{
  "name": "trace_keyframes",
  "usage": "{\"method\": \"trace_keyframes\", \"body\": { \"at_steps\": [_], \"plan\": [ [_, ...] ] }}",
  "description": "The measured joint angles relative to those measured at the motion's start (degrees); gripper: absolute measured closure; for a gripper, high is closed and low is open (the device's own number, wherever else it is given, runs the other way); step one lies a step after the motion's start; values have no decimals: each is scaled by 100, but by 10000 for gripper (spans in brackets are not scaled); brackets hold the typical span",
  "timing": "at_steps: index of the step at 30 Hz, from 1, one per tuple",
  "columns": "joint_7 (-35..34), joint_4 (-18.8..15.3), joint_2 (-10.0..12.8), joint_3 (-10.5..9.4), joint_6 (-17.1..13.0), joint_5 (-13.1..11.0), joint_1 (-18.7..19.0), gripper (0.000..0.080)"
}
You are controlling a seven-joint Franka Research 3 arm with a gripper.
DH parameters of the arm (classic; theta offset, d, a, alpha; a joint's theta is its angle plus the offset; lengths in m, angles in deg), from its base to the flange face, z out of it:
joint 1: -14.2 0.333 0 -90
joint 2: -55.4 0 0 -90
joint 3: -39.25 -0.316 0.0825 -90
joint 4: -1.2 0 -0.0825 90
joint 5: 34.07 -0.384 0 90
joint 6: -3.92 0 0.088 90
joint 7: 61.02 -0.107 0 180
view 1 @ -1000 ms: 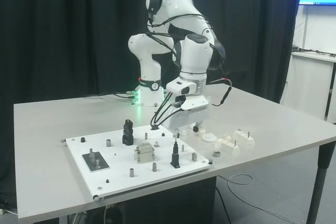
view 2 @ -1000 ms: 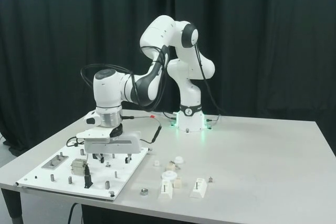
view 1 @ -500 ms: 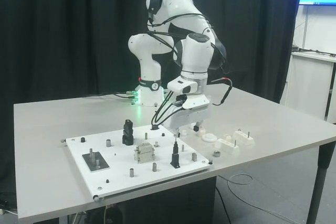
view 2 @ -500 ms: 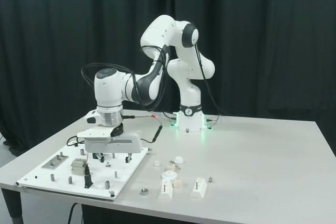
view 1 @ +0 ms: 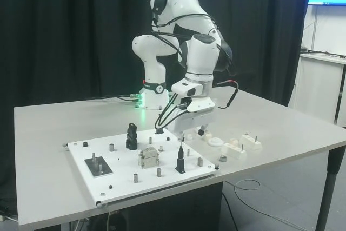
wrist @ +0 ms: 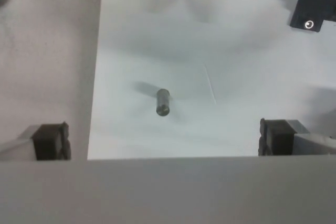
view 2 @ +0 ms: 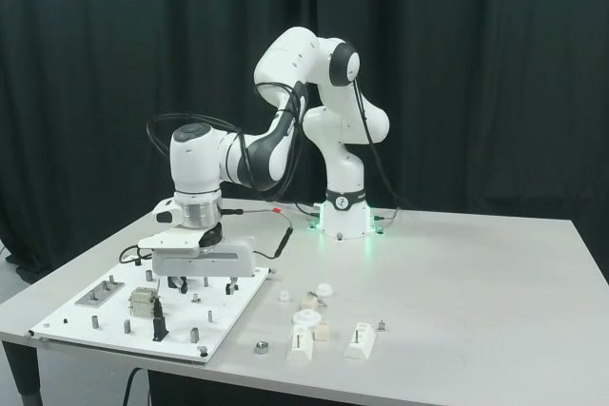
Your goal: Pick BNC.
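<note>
A small grey metal cylinder point(wrist: 163, 102) stands upright on the white board point(wrist: 236, 77), between and a little ahead of my fingertips in the wrist view. My gripper point(wrist: 163, 139) is open, its black pads point(wrist: 51, 141) wide apart with nothing between them. In the first room view the gripper point(view 1: 192, 132) hovers a little above the far right corner of the board point(view 1: 116, 185), over a grey peg point(view 1: 181, 139). In the second room view the gripper point(view 2: 206, 285) hangs above the board point(view 2: 67, 325).
On the board stand a black plug point(view 1: 130, 136), a grey multi-pin connector point(view 1: 148, 157), a black upright connector point(view 1: 180, 163), a grey plate point(view 1: 97, 166) and several pegs. White parts point(view 1: 238, 145) and a metal ring point(view 1: 222, 158) lie on the table beside it.
The gripper has risen slightly above the board while staying open. Nothing on the board has moved.
</note>
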Motion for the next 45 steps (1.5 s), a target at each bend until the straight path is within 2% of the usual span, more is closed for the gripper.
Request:
{"method": "trace_keyframes", "body": {
  "at_steps": [30, 45],
  "plan": [
    [0, 28, -32, 44, 39, 0, 61, 3],
    [-7, 28, -152, 44, 283, 5, 76, 3]
  ]
}}
